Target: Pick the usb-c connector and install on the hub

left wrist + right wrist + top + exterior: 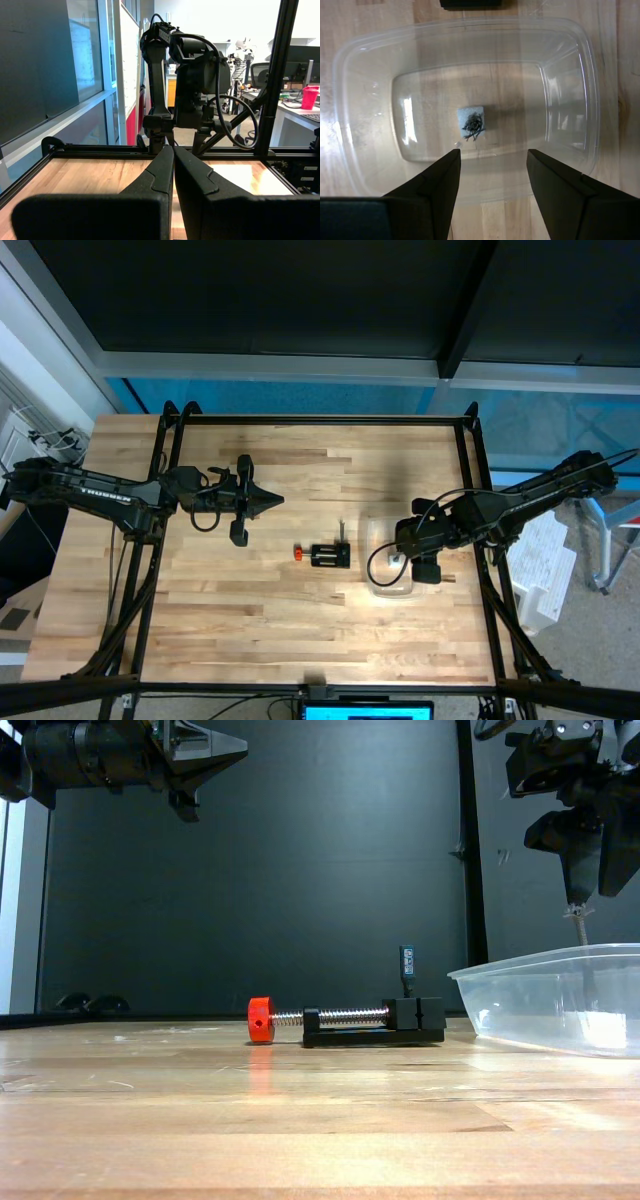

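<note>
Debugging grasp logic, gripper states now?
Left gripper: shut, empty, raised over the table's left side.
Right gripper: open, empty, over the clear tray.

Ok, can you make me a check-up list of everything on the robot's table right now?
Surface: wooden table, flat boards.
Job's things: hub lies flat mid-table, red-orange knob toward the left arm; usb-c connector sits on a pale pad inside the clear tray, not yet picked.
Clutter: small dark upright piece at the hub's block end; cannot tell what it is.
Hands: left hand shut, high above the table's left side; right hand open, hovering over the tray above the connector.
Cables: left cable loop by the left arm, right cable loop by the right arm.
Surroundings: black frame around the table, screen at the near edge.
</note>
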Robot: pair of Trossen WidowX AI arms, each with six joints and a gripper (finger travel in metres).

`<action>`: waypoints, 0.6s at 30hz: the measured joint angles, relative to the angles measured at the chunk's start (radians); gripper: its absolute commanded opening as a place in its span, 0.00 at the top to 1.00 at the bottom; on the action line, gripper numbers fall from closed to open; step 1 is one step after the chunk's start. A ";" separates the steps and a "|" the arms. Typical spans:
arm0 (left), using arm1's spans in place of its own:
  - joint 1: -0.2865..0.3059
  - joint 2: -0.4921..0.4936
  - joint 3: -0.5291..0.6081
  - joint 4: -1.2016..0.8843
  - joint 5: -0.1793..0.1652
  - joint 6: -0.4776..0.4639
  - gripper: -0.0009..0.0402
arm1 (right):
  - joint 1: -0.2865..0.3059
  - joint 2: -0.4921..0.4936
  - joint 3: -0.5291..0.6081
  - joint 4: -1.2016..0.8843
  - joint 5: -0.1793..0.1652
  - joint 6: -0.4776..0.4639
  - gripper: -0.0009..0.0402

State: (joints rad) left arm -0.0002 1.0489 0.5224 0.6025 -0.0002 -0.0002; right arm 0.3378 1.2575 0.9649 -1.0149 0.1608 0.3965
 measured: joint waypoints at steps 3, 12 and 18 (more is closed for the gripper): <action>0.000 0.000 0.000 0.000 0.000 0.000 0.98 | 0.001 0.015 -0.009 0.014 0.005 0.001 0.48; 0.000 0.000 0.000 0.000 0.000 0.000 0.98 | 0.004 0.060 -0.062 0.097 0.000 0.000 0.48; 0.000 0.000 0.000 0.000 0.000 0.000 0.98 | 0.011 0.100 -0.074 0.134 -0.004 -0.003 0.48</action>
State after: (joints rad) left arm -0.0002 1.0489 0.5224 0.6022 -0.0002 -0.0002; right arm 0.3485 1.3579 0.8906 -0.8806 0.1570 0.3931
